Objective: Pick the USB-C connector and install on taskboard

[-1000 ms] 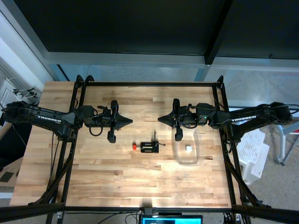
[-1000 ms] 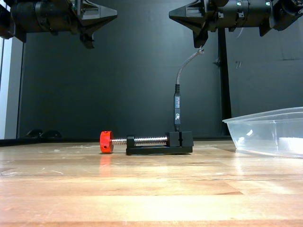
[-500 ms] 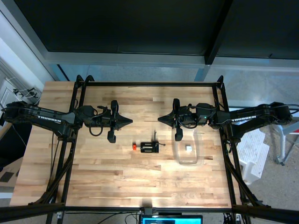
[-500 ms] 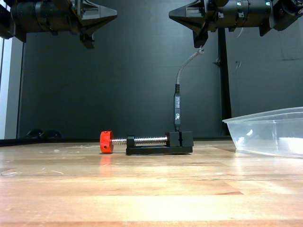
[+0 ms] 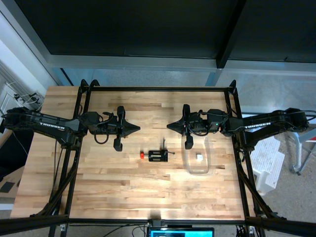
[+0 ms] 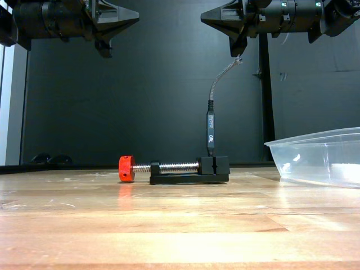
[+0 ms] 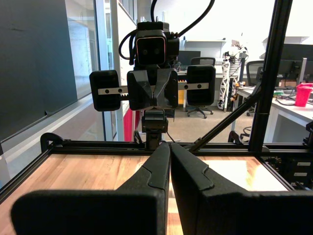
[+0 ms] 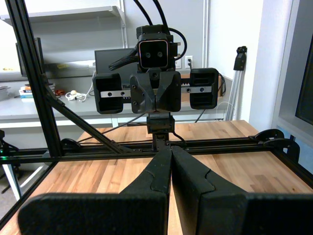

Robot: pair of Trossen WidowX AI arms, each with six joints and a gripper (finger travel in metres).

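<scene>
My left gripper (image 5: 137,129) hangs high above the table (image 5: 113,192), left of the frame's centre in the high view, pointing right. Its wrist camera shows its fingers (image 7: 159,161) pressed together, edge against edge. My right gripper (image 5: 169,126) hangs at the same height just right of centre, pointing left, so the two tips face each other across a gap. Its fingers (image 8: 161,169) are likewise pressed flat against each other. In the low view both grippers sit along the top edge of the frame, well above everything on the wood.

The taskboard (image 6: 188,171) lies flat on the table below that gap, slightly nearer the camera in the high view and around the middle of the low view. Its red-orange knob (image 6: 126,169) is at its left end, with a silver threaded screw running from the knob to the black block at its right end.

The USB-C connector (image 6: 210,132) stands upright in that right-hand block, plug end down. Its braided stub curves up and to the right, and the loose end shows just beneath my right gripper in the low view. I cannot tell whether the two touch.

A clear plastic tray (image 5: 197,173) rests on the table right of the taskboard, apart from it, with a small white cube (image 5: 198,157) inside.
</scene>
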